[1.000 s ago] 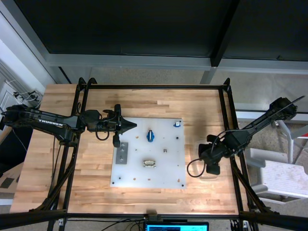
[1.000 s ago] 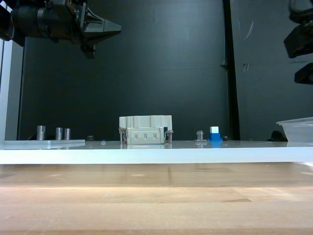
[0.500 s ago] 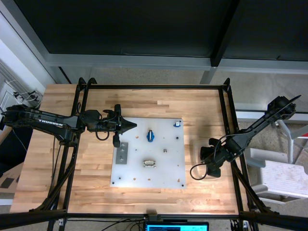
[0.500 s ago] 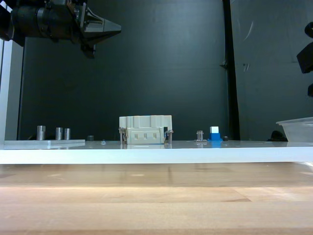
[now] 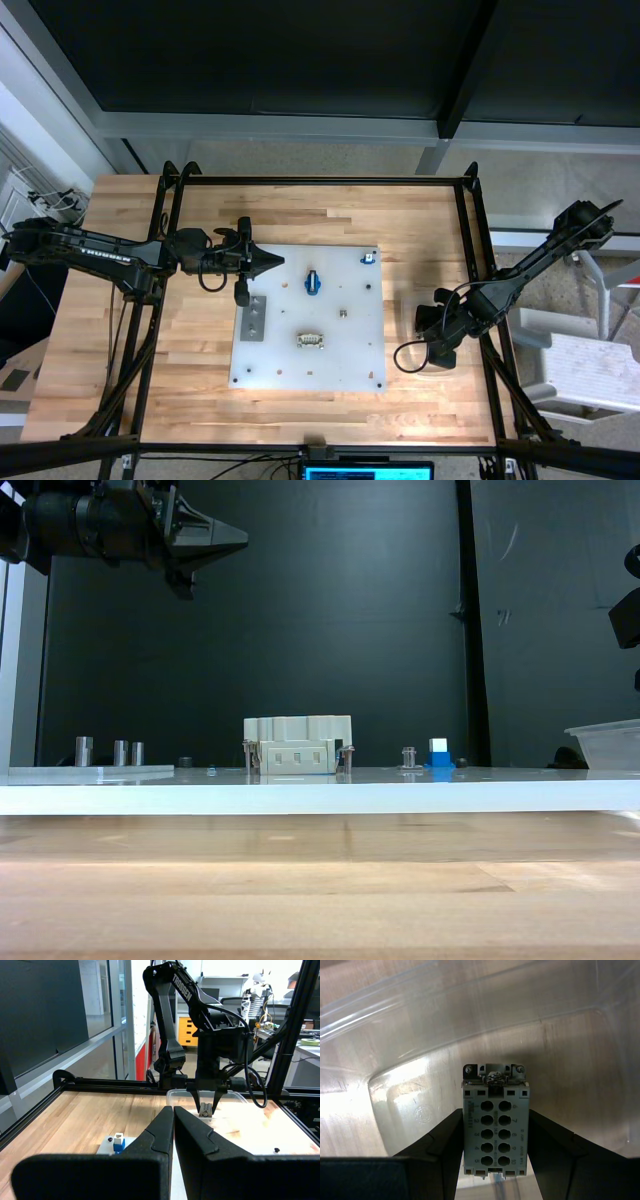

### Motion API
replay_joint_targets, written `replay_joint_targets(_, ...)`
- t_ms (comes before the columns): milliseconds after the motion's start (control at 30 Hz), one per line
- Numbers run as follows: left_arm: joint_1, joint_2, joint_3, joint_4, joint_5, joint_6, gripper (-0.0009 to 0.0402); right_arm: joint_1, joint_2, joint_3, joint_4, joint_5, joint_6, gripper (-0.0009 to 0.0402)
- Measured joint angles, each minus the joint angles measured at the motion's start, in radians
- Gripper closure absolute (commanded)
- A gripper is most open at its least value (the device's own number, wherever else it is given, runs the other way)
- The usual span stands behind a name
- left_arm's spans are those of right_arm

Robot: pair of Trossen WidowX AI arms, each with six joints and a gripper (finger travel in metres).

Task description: Remove the HAN10-E connector and place it in the container

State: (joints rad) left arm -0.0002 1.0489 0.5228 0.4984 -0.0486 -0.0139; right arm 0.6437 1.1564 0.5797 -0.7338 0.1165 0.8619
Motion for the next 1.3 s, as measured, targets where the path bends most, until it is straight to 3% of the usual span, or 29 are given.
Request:
replay_joint_targets(400,0.000,0.000,0.000,0.000,0.000,0.000,0.0393,0.000,0.000,0.006,0.015,0.023,0.023,0.0182)
replay_joint_targets(567,0.000,0.000,0.000,0.000,0.000,0.000,0.0393,0.000,0.000,0.011,0.013,0.023,0.024,0.0147)
replay_joint_targets(967,0.000,0.000,0.000,0.000,0.000,0.000,0.0393,0.000,-0.044,0.016,-0.005,0.022,0.023,0.0130)
replay_joint_targets(1300,0.000,0.000,0.000,0.000,0.000,0.000,0.0393,0.000,-0.096,0.144,-0.221,0.023,0.021,0.0130)
